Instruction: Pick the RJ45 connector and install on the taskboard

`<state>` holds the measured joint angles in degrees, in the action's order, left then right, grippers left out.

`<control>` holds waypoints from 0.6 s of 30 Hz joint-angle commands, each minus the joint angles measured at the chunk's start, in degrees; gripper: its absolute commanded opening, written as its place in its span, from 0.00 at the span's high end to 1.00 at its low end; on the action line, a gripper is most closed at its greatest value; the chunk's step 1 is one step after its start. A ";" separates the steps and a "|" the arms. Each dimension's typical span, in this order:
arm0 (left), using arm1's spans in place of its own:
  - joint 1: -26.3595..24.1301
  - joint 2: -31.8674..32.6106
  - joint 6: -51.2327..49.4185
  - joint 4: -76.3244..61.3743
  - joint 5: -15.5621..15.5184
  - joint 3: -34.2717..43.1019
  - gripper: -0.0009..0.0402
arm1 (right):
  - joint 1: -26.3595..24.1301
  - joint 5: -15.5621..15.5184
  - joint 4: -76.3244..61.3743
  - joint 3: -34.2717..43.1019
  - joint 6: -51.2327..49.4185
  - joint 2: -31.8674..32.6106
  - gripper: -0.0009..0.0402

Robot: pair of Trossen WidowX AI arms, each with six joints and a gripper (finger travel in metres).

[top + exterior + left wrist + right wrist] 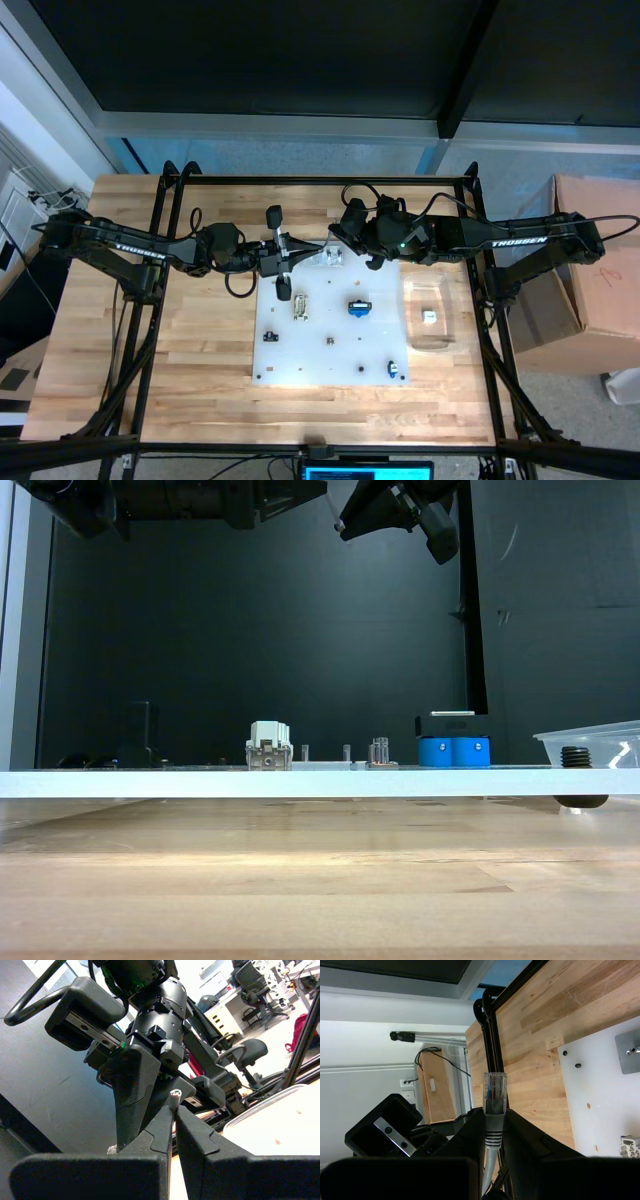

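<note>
The right gripper pinched the RJ45 connector by its grey boot, in the air above the far edge of the white taskboard, clear of any seat. The left gripper faced it, fingers almost pressed together, tips just beside the connector.

Arms: two, the left arm and the right arm.
Grippers: two, both up over the taskboard's far edge: left gripper, jaws together; right gripper opposite.
RJ45 connector: just one, pinched in the right gripper's jaws.
Blue parts on the taskboard: two.
Clear tray: one.
Cardboard box: one.
</note>
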<state>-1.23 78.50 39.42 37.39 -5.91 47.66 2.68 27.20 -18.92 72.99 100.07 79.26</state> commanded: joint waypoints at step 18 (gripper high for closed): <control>-0.02 0.00 -0.52 -0.15 0.83 -0.02 0.96 | 0.00 -0.33 -0.07 0.02 -0.22 0.02 0.98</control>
<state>-1.30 78.50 38.89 37.36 -4.91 47.66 2.63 27.16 -19.09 72.97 99.90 79.26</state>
